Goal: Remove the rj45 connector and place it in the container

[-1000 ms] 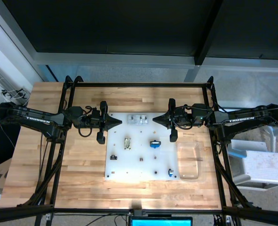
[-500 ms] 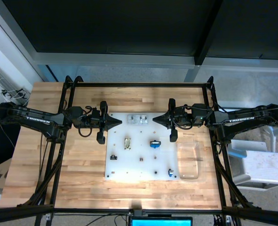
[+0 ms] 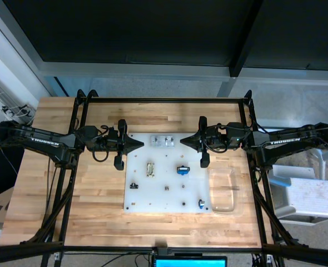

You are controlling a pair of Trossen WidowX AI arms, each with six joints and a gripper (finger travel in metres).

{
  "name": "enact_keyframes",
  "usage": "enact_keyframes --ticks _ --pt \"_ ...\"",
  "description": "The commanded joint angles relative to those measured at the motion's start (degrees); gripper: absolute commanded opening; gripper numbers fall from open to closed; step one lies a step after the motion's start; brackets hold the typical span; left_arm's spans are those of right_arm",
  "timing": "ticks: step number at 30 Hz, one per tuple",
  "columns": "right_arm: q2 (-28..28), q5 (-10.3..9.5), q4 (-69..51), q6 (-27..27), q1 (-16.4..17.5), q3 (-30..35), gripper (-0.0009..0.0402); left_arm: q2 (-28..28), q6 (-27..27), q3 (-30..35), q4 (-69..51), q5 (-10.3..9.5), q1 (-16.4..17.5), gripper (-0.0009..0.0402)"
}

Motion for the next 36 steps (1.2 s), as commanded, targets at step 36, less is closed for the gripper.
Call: enact_keyframes --ticks 36 --pt "15.72 9.4 -91.45 21.11 24.44 42.64 0.0 -0.02 0.02 0.02 0.0 0.0 0.02 0.0001"
